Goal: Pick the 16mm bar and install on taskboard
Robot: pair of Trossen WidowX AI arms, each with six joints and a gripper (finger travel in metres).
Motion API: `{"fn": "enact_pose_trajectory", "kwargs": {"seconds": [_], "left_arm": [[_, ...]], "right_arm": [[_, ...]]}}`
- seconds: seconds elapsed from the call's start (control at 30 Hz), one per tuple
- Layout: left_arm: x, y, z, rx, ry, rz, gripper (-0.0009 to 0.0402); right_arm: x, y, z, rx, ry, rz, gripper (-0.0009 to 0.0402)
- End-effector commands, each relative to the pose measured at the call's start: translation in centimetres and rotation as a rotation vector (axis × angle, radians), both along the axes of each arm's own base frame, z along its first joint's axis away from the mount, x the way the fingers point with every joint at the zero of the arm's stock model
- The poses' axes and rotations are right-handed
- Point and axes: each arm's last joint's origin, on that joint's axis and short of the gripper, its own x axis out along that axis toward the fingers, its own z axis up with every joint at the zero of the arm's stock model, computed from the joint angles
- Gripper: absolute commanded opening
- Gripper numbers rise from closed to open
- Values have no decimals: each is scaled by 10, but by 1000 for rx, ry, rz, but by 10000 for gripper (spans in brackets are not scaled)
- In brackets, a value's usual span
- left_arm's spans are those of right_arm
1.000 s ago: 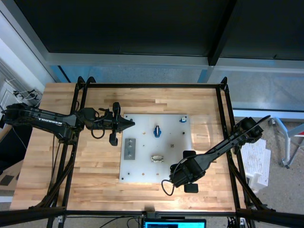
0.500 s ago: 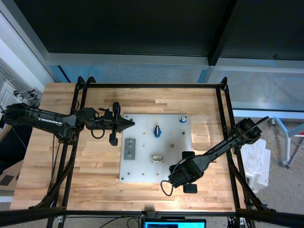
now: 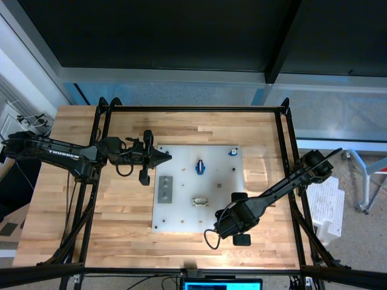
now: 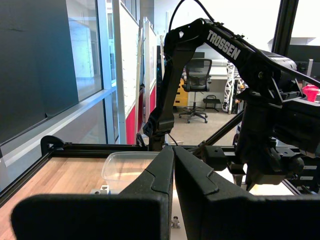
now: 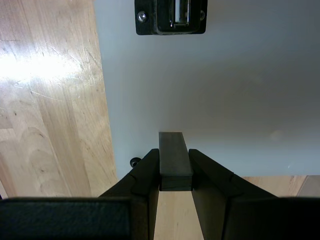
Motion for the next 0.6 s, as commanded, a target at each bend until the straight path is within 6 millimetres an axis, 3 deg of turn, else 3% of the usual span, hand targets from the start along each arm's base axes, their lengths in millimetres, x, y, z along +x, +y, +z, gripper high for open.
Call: {"fn": "enact_pose_trajectory", "kwargs": {"seconds": [0.03,0.6], "left_arm": [[0,0,0,0,0,0,0],[0,0,0,0,0,0,0]], "right_arm": [[1,0,0,3,-5,3,13],[0,0,-4,-5,-7,10,13]]}}
